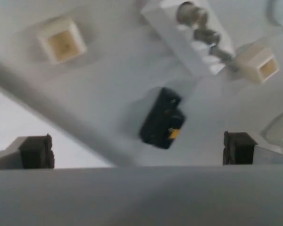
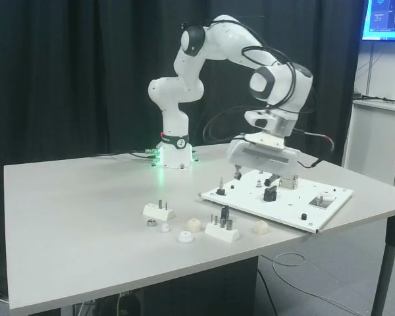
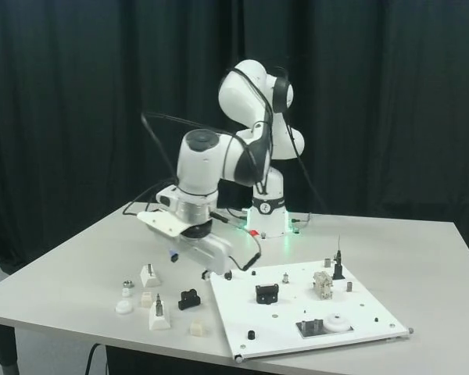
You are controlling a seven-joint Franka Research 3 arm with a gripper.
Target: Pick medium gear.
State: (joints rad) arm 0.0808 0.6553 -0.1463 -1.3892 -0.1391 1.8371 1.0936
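White, round gear [image 3: 335, 322] is lying on flat board [image 3: 375, 332]; tool [image 1: 137, 150] is hanging wide open, gripping nothing.

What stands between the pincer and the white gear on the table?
Nothing tall. The open pincer hangs above the edge of the board; a small white block and a black part lie low on the table between it and the gear, so a path from above looks free.

Black curtains [image 2: 72, 72] hang behind the grey table [image 2: 72, 204].
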